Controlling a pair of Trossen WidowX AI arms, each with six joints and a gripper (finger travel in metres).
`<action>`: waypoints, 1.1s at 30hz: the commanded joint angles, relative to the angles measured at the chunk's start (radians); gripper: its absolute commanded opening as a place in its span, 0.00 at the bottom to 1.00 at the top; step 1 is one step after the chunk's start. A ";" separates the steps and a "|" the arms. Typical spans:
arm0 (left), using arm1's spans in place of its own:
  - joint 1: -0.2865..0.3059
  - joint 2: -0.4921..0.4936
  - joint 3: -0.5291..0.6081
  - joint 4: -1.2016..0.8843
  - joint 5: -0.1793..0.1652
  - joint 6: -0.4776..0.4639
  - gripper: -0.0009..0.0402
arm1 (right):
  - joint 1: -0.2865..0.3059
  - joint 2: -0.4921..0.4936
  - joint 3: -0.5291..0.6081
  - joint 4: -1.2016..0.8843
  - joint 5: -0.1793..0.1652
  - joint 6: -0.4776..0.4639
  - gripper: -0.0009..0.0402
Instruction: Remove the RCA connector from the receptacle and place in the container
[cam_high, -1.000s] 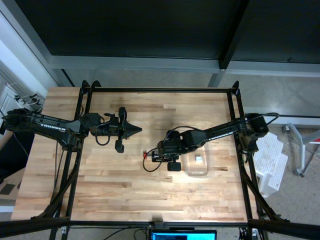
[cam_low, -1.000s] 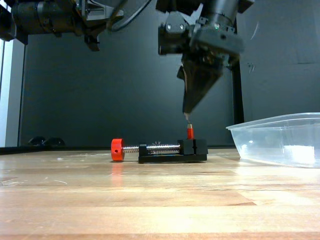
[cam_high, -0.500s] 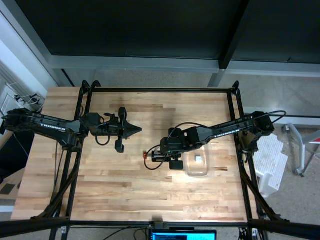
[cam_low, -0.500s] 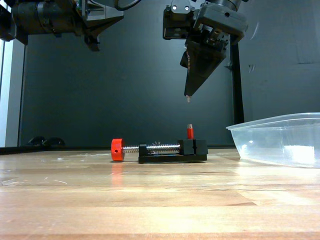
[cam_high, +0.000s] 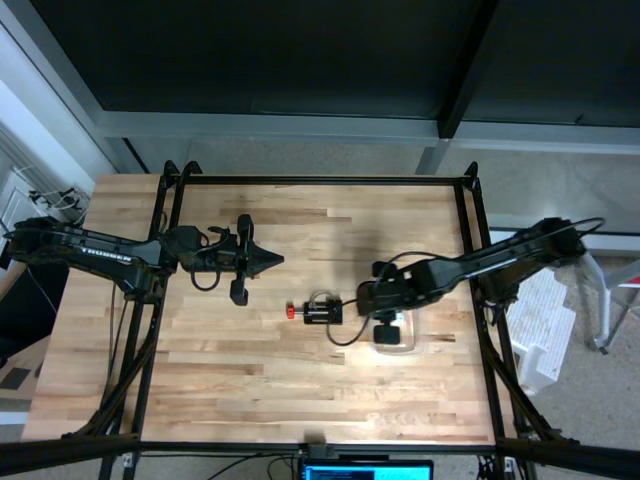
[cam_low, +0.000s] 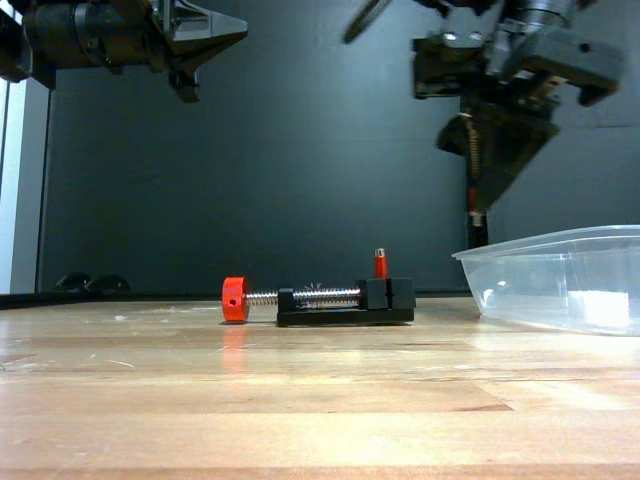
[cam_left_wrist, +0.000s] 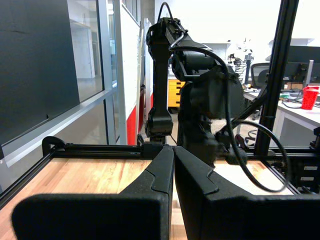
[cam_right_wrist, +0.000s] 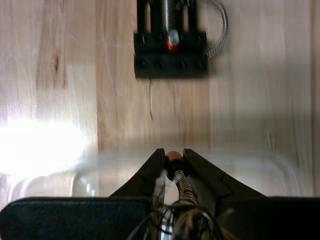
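Right gripper (cam_low: 478, 212) over container (cam_low: 520, 246); left (cam_low: 240, 34) aloft

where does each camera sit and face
High view: above the near edge, looking down and away; left gripper parked, right gripper at the container rim.
Low view: table-top height, looking level at the receptacle; both grippers overhead.
Left wrist view: on the left arm, along its shut fingers toward the right arm.
Right wrist view: on the right arm, looking down; fingers pinch the RCA connector.
Shared: high, low and right wrist views show the receptacle.
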 joint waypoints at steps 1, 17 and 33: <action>0.000 0.000 0.000 0.000 0.000 0.000 0.02 | 0.002 -0.073 -0.072 0.012 -0.001 0.018 0.02; 0.000 0.000 0.000 0.000 0.000 0.000 0.02 | 0.009 -0.216 -0.297 0.073 0.005 0.067 0.05; 0.000 0.000 0.000 0.000 0.000 0.000 0.02 | 0.010 -0.213 -0.339 0.124 0.044 0.108 0.39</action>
